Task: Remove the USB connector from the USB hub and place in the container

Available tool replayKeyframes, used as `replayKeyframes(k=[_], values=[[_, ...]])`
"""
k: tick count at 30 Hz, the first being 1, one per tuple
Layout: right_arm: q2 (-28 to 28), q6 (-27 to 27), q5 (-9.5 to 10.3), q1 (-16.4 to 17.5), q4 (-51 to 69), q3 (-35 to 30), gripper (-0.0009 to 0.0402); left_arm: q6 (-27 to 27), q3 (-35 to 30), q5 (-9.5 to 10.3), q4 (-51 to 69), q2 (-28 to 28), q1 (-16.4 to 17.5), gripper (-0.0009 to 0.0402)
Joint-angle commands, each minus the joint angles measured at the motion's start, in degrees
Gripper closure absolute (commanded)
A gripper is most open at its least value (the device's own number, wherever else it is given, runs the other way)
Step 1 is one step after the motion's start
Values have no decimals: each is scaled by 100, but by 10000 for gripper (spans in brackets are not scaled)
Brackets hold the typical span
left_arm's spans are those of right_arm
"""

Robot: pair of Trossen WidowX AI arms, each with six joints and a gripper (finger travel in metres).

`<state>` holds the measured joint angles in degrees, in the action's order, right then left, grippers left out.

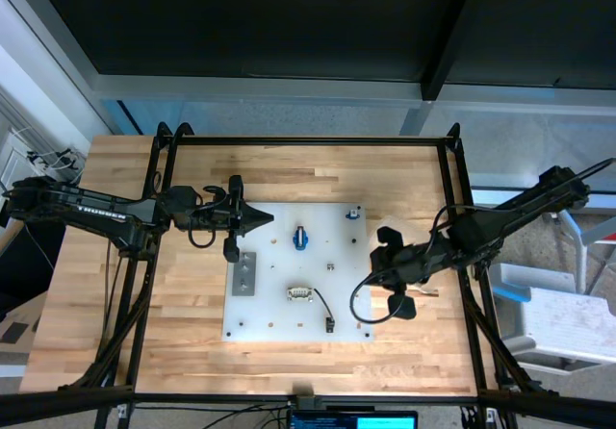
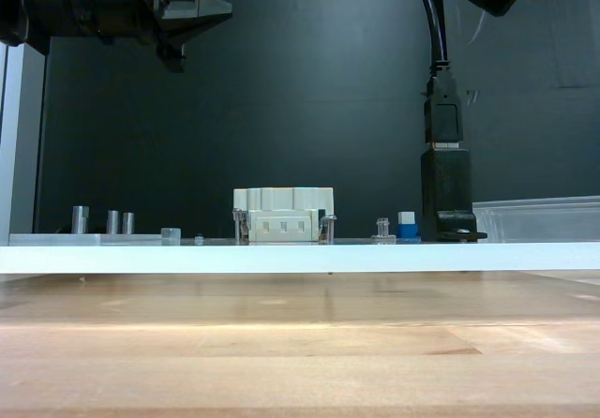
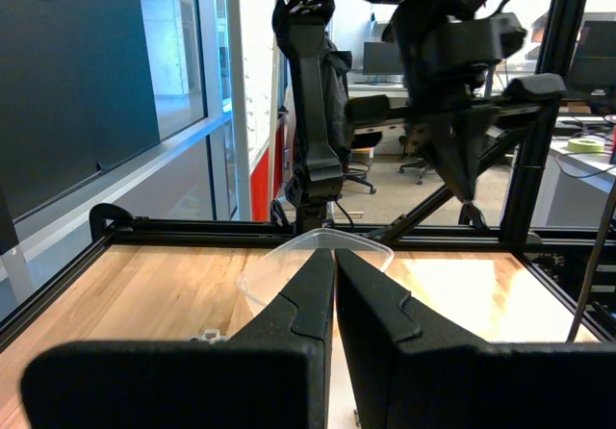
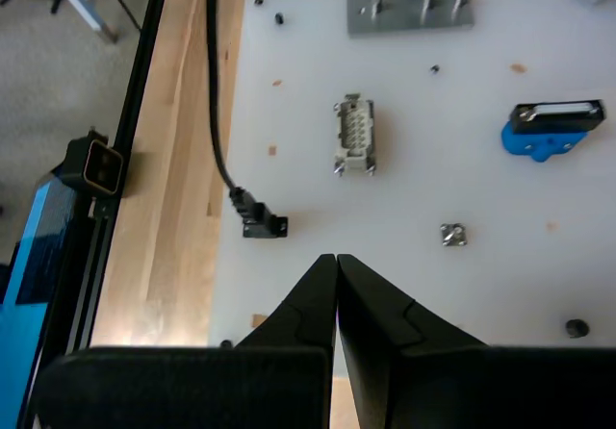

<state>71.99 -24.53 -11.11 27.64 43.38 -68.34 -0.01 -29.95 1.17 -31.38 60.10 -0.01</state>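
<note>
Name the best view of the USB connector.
Low view: the USB connector stands large, upright in the USB hub. High and right wrist views show it small from above; left wrist misses it. Both shut, the left gripper hovers by the board's left edge, the right gripper by its right edge.

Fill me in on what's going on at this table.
Two robot arms flank a white board. The USB connector is still plugged upright into the USB hub by the board's near edge, and the clear container sits to the right. The right tool hangs shut above the board, aimed down at it. The left tool is also shut, raised over the board's left side. Neither holds anything.
</note>
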Motion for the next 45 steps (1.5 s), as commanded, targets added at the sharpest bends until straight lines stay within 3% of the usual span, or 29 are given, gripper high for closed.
replayKeyframes(k=[1,10,24,27,33,45], values=[[286,-164,2,92,186,-236,393,-2,0,-2,0,2,0,392],[1008,-428,-129,297,472,-778,387,-2,0,0,0,2,0,392],[1746,-1073,-138,498,540,-1137,272,-2,0,0,0,2,2,392],[1884,-1126,-160,520,518,-1213,270,-2,0,0,0,2,0,392],[2186,-1126,-428,540,511,-1423,269,-2,0,-2,0,2,0,392],[2671,-1130,-450,623,341,-1661,269,-2,0,-2,0,2,0,392]])
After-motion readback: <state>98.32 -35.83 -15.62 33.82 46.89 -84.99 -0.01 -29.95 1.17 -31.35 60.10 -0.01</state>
